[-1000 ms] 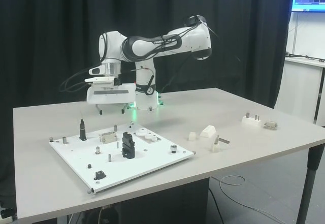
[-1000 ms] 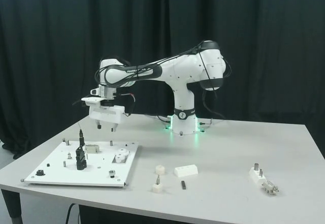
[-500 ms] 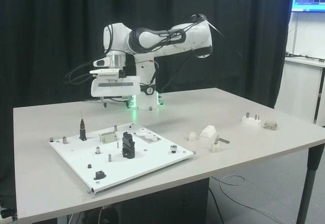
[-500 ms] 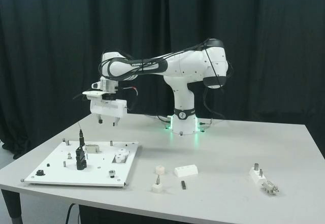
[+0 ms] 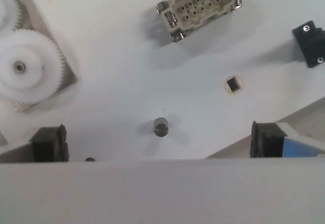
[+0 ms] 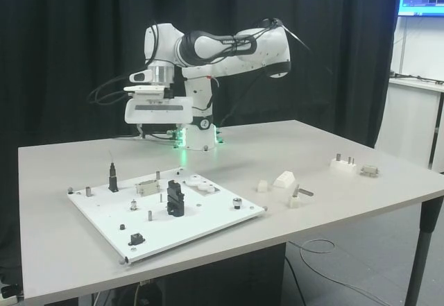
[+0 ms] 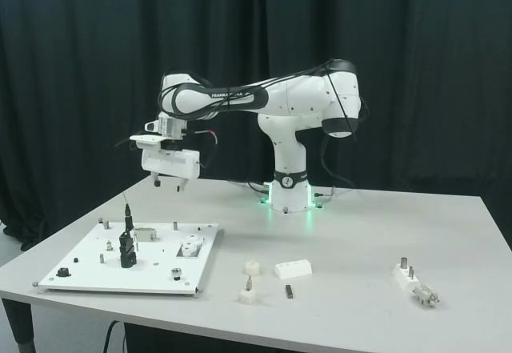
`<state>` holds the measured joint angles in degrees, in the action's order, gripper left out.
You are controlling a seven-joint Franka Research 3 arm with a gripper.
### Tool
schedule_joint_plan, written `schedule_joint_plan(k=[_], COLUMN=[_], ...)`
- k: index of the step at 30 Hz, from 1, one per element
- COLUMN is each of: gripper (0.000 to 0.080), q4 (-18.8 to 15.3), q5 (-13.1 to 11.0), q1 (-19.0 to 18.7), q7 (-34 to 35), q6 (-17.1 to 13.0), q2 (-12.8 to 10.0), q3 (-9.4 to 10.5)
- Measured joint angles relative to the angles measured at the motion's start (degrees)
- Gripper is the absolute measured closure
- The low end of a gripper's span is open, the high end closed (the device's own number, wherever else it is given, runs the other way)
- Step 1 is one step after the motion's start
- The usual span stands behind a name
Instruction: Pick round peg 2.
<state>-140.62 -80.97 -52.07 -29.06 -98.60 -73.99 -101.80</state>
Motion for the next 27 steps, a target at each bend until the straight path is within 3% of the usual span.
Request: schedule_joint_plan(k=[16, 27], gripper=[0.0003, 0.0003], q4=[0.61, 1.73], q5=[1.09, 1.09], q1=[-0.01, -0.15], q7=[-0.5, -2.99], q6=[-0.57, 0.6], q2=[0.1, 0.31], q3=[-0.72, -0.76])
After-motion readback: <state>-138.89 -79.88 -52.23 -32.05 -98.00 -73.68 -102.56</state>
